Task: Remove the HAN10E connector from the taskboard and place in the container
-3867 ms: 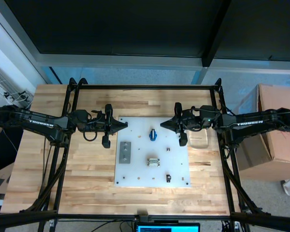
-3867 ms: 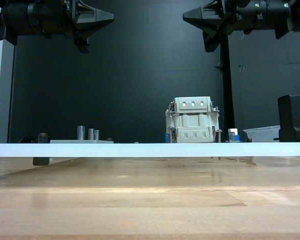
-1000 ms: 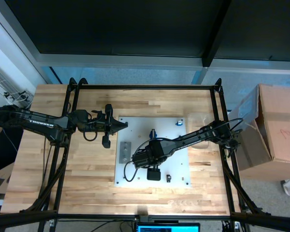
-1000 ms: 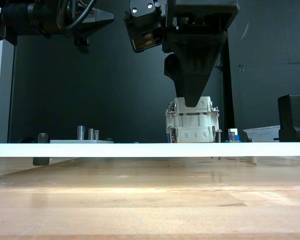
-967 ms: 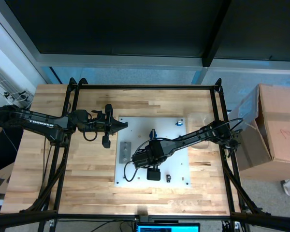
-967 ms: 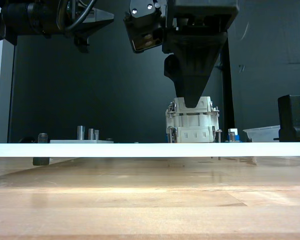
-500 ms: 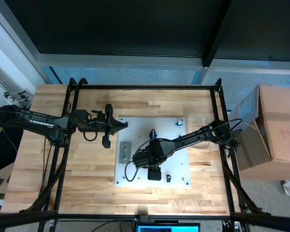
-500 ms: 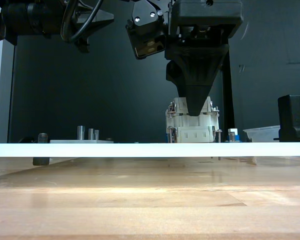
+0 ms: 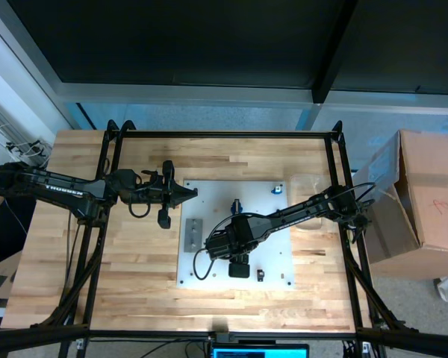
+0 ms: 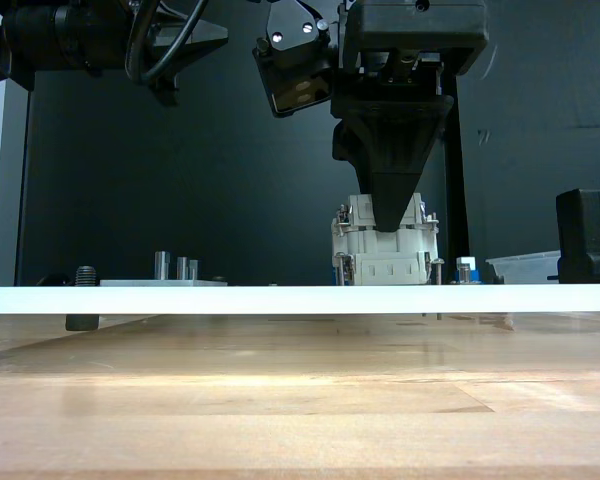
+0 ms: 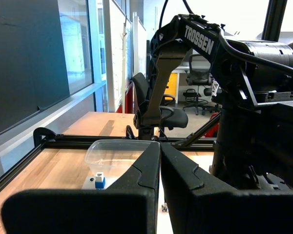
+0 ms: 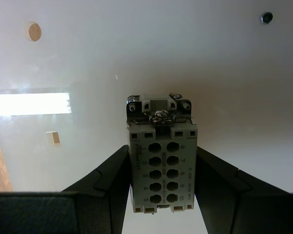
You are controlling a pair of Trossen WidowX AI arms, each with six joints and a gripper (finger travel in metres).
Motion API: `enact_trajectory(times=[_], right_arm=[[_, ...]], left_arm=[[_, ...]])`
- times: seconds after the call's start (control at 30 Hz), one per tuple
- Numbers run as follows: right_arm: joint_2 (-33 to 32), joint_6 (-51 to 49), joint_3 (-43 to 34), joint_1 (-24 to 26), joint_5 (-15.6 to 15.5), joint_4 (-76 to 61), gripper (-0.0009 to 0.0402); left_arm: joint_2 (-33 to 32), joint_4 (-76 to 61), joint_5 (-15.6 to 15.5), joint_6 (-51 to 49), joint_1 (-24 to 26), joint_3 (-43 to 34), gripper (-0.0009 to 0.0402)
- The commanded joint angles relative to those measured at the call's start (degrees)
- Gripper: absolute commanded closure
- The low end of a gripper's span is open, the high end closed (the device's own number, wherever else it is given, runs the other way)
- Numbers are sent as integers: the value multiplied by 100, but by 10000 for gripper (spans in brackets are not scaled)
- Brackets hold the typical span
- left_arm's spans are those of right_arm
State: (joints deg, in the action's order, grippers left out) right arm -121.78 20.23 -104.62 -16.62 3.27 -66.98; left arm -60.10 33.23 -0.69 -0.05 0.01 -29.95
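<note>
The connector (image 10: pixel 385 258) stands upright in its seat on the white board (image 9: pixel 276 261), near the board's middle. The right tool (image 10: pixel 395 224) points straight down onto it. Its fingers (image 12: pixel 107 180) press against the connector's two long sides, clamped on its upper part. The left tool (image 9: pixel 194 192) hangs high over the board's far left corner, pointing right, fingers together and holding nothing. The clear container (image 9: pixel 308 188) sits on the bench (image 9: pixel 134 261) just beside the board's far right corner, well apart from the connector. A grey block (image 9: pixel 192 235) lies on the board left of the connector.
</note>
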Motion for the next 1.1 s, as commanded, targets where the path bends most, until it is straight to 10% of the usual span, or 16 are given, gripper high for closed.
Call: enact_trajectory(times=[0.03,1.1], right_arm=[[70,31,-7,-2,20,-7,368],[1248,31,-7,4,22,-79,384]], left_arm=[[-2,2,0,2,-2,0,393],[-2,2,0,2,-2,0,393]])
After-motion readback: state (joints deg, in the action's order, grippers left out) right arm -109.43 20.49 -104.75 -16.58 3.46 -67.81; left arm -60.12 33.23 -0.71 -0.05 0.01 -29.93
